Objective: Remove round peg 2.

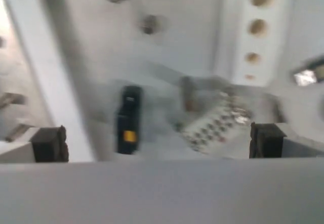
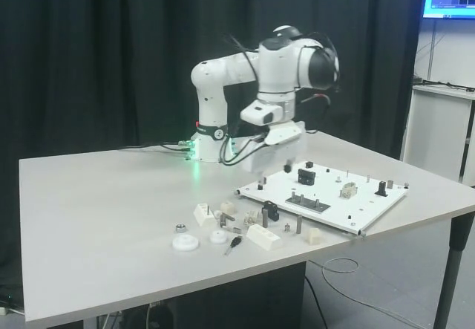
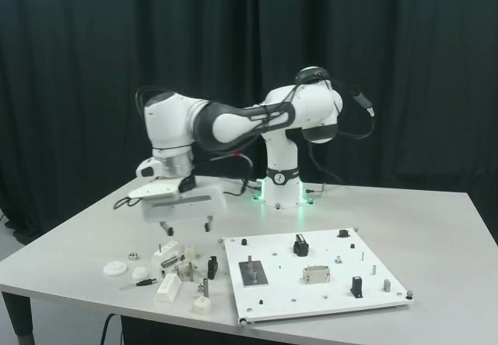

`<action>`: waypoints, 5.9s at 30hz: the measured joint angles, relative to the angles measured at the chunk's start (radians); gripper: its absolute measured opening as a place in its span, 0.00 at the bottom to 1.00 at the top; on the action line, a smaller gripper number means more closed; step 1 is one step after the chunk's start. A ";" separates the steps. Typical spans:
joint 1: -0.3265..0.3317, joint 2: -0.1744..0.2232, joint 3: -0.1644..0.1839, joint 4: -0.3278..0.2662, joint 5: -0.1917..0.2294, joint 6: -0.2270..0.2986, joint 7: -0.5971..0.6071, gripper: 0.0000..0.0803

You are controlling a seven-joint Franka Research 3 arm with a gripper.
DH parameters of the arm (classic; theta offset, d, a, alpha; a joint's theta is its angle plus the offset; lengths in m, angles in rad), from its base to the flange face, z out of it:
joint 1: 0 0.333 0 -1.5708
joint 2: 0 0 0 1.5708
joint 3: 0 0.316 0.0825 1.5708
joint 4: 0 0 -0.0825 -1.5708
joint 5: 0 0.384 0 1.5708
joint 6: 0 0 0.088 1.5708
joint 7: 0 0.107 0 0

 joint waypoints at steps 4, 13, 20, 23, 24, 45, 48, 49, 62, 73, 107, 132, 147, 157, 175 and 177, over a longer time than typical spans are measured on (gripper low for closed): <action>0.049 0.000 0.000 -0.009 -0.008 -0.007 0.041 1.00; 0.173 -0.001 0.000 -0.046 -0.021 -0.007 0.157 1.00; 0.268 -0.001 0.000 -0.074 -0.027 0.000 0.240 1.00; 0.307 -0.002 0.001 -0.085 -0.027 0.006 0.271 1.00; 0.321 -0.002 0.002 -0.088 -0.027 0.007 0.281 1.00; 0.556 -0.030 0.071 -0.109 -0.024 0.097 0.467 1.00; 0.585 -0.031 0.081 -0.111 -0.024 0.113 0.491 1.00; 0.594 -0.031 0.084 -0.113 -0.024 0.118 0.497 1.00; 0.732 -0.032 0.099 -0.179 -0.025 0.185 0.576 1.00; 0.846 -0.035 0.100 -0.263 -0.025 0.266 0.635 1.00; 0.900 -0.049 0.175 -0.288 -0.025 0.378 0.692 1.00; 0.893 -0.049 0.203 -0.268 -0.018 0.403 0.721 1.00; 0.880 -0.049 0.226 -0.246 -0.015 0.425 0.750 1.00; 0.875 -0.049 0.236 -0.243 -0.015 0.436 0.753 1.00; 0.867 -0.049 0.240 -0.243 -0.015 0.450 0.776 0.46; 0.865 -0.049 0.241 -0.243 -0.015 0.451 0.776 0.46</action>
